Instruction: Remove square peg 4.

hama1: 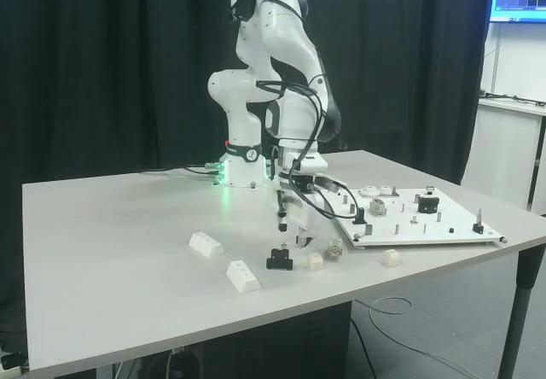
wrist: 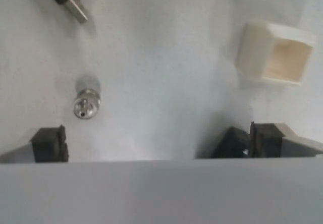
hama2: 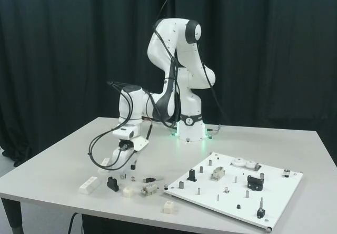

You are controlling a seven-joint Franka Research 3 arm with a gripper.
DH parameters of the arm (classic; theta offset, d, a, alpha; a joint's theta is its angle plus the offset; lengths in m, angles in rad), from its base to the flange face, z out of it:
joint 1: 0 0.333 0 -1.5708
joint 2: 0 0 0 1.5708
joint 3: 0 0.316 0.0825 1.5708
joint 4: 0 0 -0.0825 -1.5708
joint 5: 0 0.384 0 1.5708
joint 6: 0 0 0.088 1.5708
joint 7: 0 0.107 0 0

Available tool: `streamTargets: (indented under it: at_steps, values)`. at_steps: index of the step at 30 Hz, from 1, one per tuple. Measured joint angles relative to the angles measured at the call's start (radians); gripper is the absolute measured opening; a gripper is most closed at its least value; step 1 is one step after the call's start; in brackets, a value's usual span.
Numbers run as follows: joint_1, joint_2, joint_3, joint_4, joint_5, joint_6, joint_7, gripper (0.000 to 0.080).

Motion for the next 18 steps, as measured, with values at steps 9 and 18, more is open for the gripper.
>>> streamTargets:
  at_steps: [9, 18]
  values:
    - [0.0, -0.019, -0.001, 0.046, 0.0, -0.064, 0.02, 0.08]
    - [0.0, -0.031, -0.004, 0.107, -0.001, -0.137, 0.049, 0.08]
